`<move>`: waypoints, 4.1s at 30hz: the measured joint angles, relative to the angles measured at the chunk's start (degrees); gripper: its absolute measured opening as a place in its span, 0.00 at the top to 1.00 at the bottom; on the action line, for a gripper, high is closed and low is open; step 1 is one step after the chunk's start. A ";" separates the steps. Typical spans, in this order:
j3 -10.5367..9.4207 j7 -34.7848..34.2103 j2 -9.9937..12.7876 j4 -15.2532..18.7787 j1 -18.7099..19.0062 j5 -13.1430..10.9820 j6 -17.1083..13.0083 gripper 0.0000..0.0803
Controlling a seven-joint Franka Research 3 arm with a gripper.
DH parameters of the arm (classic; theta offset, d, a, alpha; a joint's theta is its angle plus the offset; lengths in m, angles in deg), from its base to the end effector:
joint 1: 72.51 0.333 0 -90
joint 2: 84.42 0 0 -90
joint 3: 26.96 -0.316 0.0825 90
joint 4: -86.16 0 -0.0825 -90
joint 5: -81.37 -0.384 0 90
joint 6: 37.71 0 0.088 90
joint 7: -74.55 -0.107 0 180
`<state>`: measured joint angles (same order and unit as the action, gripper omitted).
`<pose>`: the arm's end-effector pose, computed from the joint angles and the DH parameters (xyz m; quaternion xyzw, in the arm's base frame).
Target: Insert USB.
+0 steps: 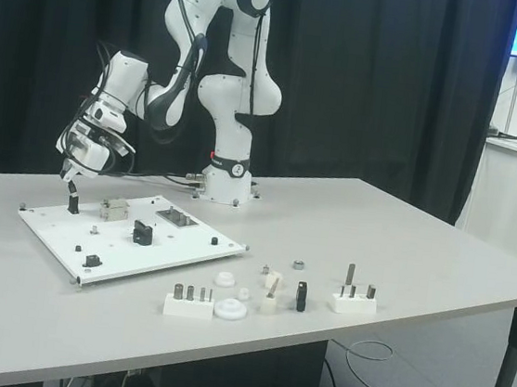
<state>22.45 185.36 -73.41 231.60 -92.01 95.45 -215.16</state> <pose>0.1922 -0.4549 0.2693 0.8508 0.4735 -0.1006 0.2046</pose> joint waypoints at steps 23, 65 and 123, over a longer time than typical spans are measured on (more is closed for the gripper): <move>0.07 0.03 -0.02 0.00 -0.12 0.10 -0.03 0.97; -0.01 0.13 -0.43 0.28 -0.29 0.11 0.11 0.97; -0.50 2.29 -1.26 0.86 -0.92 0.07 -0.01 0.97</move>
<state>21.94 187.64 -74.68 232.45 -92.94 95.52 -215.17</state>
